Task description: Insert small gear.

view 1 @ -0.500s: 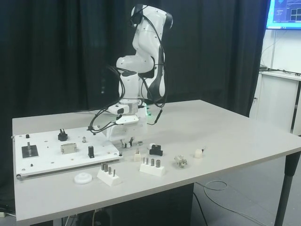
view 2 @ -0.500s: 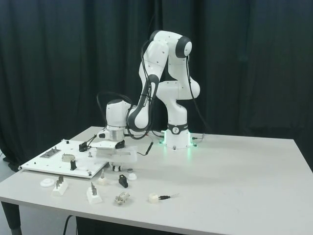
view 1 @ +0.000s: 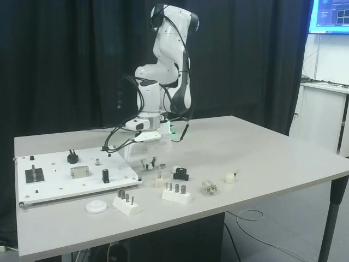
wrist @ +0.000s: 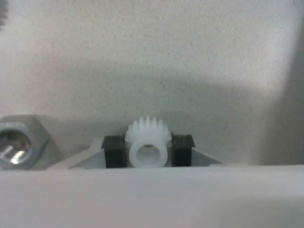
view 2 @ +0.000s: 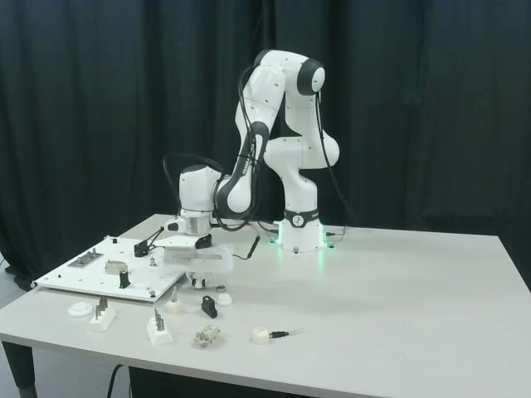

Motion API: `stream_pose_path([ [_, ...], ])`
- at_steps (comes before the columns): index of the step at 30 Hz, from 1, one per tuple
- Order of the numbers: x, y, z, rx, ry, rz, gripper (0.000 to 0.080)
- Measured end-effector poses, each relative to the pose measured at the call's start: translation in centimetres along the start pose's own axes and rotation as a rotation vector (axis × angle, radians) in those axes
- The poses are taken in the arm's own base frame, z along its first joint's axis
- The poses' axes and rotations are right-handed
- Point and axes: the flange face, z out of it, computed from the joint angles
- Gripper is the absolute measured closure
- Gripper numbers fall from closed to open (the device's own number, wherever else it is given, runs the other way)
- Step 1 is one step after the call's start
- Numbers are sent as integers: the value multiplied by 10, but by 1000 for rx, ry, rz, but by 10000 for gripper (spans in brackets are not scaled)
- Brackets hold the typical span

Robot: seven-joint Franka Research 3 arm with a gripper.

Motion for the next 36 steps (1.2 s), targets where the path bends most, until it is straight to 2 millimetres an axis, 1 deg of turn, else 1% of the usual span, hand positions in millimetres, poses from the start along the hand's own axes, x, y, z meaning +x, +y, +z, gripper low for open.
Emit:
stream_pose_path([
  [24,2,4,-7,19,3,14,601],
  [31,7,4,-14,25,20,18,601],
  [36,17,9,-23,26,53,28,601],
])
